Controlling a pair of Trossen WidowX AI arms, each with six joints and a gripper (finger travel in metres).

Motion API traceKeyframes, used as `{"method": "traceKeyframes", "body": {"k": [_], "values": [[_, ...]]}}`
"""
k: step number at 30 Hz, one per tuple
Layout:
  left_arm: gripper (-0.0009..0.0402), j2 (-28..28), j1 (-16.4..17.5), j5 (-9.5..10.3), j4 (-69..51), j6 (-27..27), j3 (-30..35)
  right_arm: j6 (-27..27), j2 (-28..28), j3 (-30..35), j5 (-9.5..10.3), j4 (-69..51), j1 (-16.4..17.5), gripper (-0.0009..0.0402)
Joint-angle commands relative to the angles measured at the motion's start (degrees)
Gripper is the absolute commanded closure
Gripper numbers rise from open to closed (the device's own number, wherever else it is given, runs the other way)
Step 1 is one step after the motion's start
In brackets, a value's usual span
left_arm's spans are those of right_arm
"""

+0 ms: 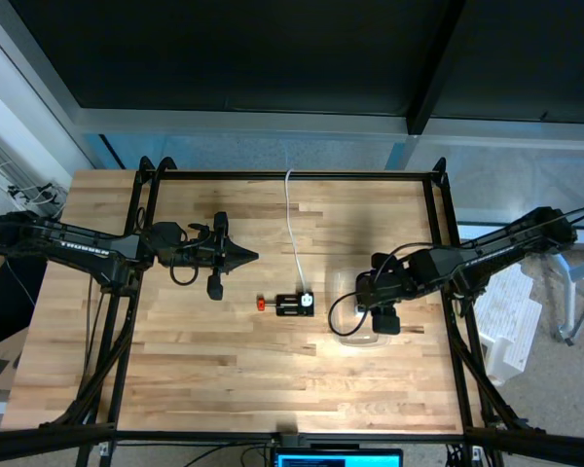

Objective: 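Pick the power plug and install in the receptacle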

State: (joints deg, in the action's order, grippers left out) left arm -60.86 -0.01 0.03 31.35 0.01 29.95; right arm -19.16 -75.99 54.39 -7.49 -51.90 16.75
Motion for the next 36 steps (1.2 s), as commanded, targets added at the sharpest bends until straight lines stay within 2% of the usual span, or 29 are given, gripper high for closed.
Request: {"method": "traceKeyframes", "body": {"k": [1, 7, 19, 22, 24, 36], "values": [[0.0393, 0.00, 0.02, 0.00, 0.02, -0.02, 0.00, 0.07, -0.87, -0.85, 0.07, 1.57, 0.09, 0.0176], [0.0393, 0.00, 0.00, 0.00, 0.02, -0.02, 0.00, 0.02, -1.40, -3.17, 0.02, 4.92, 0.17, 0.0176], [0.0393, 0.00, 0.02, 0.00, 0.02, 0.00, 0.00, 0.57, -4.96, -3.82, 0.28, 6.71, 0.55, 0.0178], [0.0393, 0.00, 0.02, 0.00, 0.02, 0.00, 0.00, 0.48, -5.57, -4.70, 1.60, 8.07, 0.63, 0.0178], [0.0393, 0.00, 0.00, 0.00, 0.02, 0.00, 0.00, 0.35, -5.92, -4.96, 1.51, 8.76, 0.68, 0.0179], [0.0393, 0.00, 0.00, 0.00, 0.00, -0.02, 0.00, 0.31, -6.14, -5.20, 1.16, 9.60, 0.79, 0.0241]]}}
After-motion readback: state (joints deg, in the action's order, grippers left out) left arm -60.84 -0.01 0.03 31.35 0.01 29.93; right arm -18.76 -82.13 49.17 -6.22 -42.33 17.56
